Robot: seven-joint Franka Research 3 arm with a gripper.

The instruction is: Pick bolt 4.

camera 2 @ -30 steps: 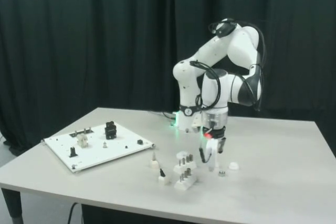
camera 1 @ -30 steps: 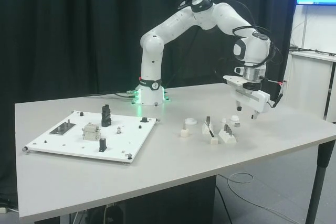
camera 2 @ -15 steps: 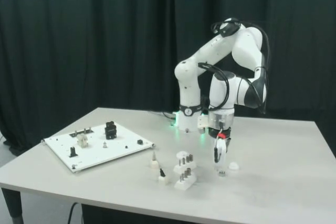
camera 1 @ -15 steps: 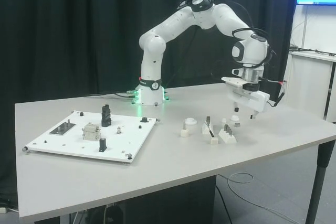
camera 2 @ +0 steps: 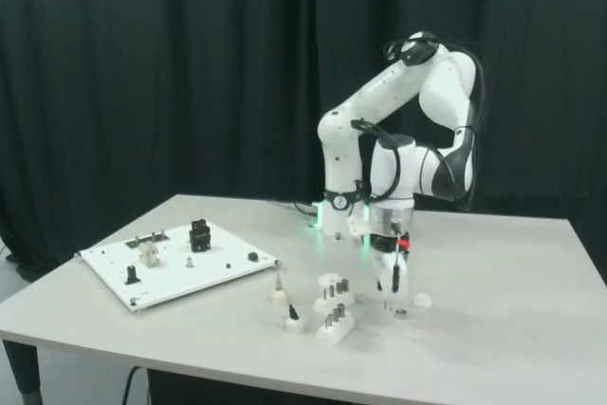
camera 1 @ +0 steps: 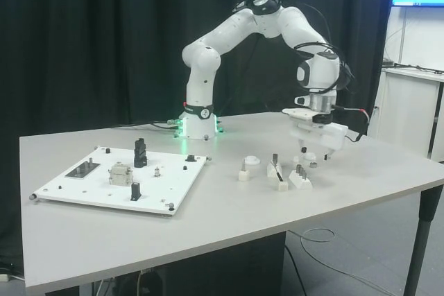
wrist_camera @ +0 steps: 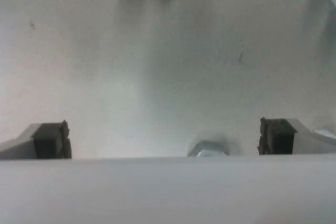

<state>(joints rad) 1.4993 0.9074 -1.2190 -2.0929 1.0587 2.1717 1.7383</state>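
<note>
Bolt 4 [wrist_camera: 208, 149] on table betw. wide-apart jaws, nearer one.

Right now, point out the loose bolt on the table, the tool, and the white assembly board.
bolt [wrist_camera: 208, 149], wrist view, on its head.
tool [wrist_camera: 163, 139], wrist view, midway between its two black fingertips.
white assembly board [camera 1: 104, 190], first room view, on a bare part near its front edge.

I see a white arm [camera 1: 236, 29] of rounded, glossy segments with grey joint rings. Black cables [camera 1: 343, 67] loop along its upper links toward the wrist. Green lights glow around its base [camera 1: 198, 124]. The claw [wrist_camera: 163, 139] carries a white body and two black finger pads [wrist_camera: 51, 139], set wide apart.
</note>
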